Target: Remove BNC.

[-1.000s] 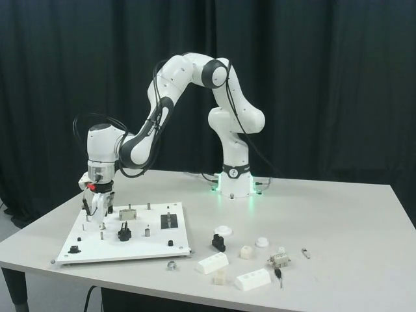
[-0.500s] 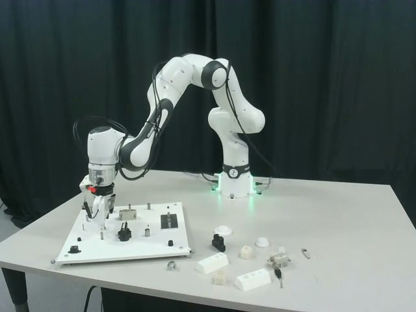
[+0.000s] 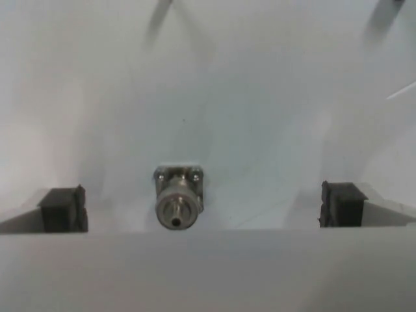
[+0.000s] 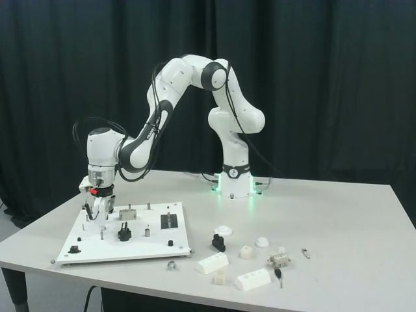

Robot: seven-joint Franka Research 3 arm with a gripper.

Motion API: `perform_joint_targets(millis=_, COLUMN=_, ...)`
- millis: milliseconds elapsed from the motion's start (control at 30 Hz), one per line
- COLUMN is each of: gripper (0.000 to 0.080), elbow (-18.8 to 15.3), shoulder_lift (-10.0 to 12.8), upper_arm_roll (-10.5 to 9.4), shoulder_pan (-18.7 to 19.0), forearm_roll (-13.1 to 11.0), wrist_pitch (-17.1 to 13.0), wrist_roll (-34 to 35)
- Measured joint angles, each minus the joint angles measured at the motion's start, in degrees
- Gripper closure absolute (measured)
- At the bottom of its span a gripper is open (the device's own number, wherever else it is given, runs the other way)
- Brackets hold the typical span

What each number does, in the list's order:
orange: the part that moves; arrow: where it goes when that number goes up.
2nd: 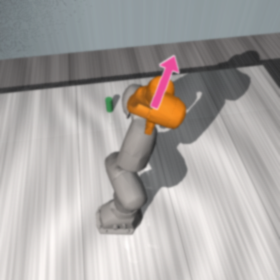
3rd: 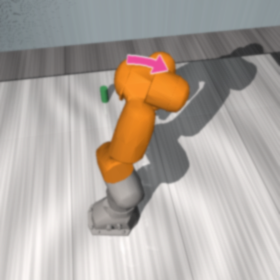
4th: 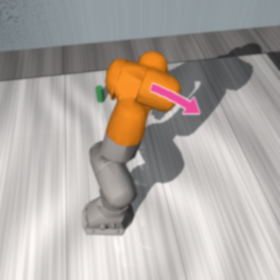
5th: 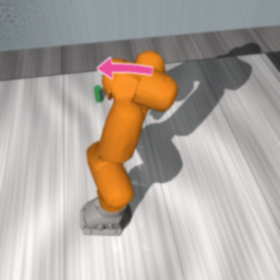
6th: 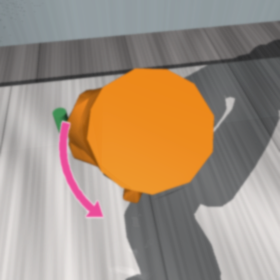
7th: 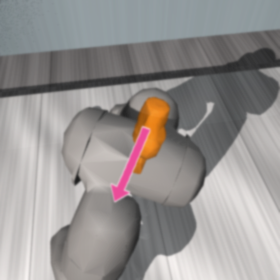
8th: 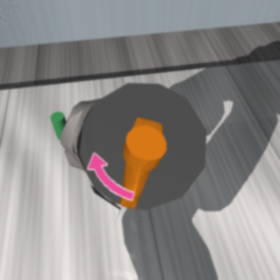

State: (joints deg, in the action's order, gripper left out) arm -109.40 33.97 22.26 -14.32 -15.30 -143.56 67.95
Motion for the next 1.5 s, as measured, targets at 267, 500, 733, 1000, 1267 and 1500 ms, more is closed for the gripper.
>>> perform_joint_targets(millis=267, gripper=0.0003, elbow=0.0, shoulder_lift=0.1, upper_arm_roll=0.04, shoulder_pan=0.0, forearm_roll=-0.3, wrist_pitch=0.0, wrist_roll=0.0)
perform_joint_targets(millis=500, gripper=0.0302, elbow=0.2, shoulder_lift=0.1, upper_arm_roll=0.0, shoulder_pan=0.0, forearm_roll=-1.0, wrist_pitch=0.0, wrist_roll=0.0)
perform_joint_targets(millis=733, gripper=0.0502, elbow=0.6, shoulder_lift=0.1, upper_arm_roll=-0.19, shoulder_pan=0.1, forearm_roll=-2.1, wrist_pitch=0.0, wrist_roll=0.0)
perform_joint_targets(millis=1000, gripper=0.0676, elbow=0.6, shoulder_lift=0.1, upper_arm_roll=-0.18, shoulder_pan=0.1, forearm_roll=-2.2, wrist_pitch=0.0, wrist_roll=-0.2)
perform_joint_targets(millis=1267, gripper=0.0675, elbow=0.6, shoulder_lift=0.2, upper_arm_roll=-0.15, shoulder_pan=0.1, forearm_roll=-2.2, wrist_pitch=0.0, wrist_roll=-1.0)
perform_joint_targets(millis=1500, gripper=0.0675, elbow=0.6, shoulder_lift=0.2, upper_arm_roll=-0.13, shoulder_pan=0.1, forearm_roll=-2.1, wrist_pitch=0.0, wrist_roll=-3.4)
